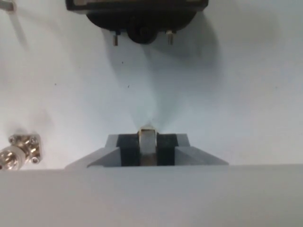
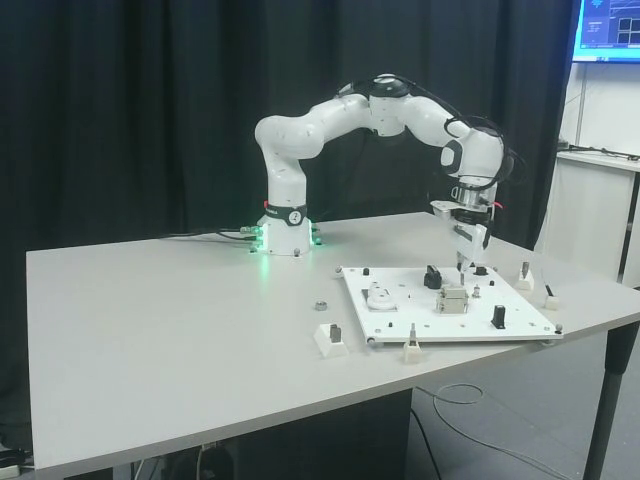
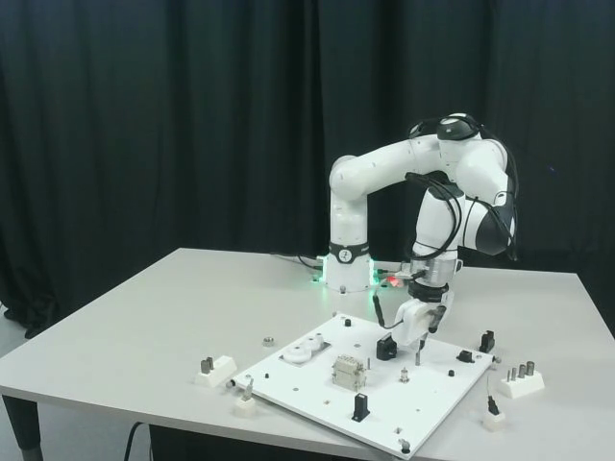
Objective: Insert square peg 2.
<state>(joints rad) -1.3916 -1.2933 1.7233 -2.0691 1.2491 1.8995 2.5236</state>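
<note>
We see the hand point(image 1: 147, 153) clamped on the square peg point(image 1: 147, 142), gripped between its fingertips, pointing straight down just above the white board point(image 2: 400, 290) on the table point(image 2: 150, 300)

One white arm point(image 3: 423, 163), one white board point(image 3: 375, 389), four small white holder blocks point(image 3: 216, 368).

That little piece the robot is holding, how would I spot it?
Find the white robot arm above the white square board on the grey table. Follow it down to its gripper, which hangs over the board. The small grey square peg is the only piece pinched between the black finger pads, not standing on the board.
</note>
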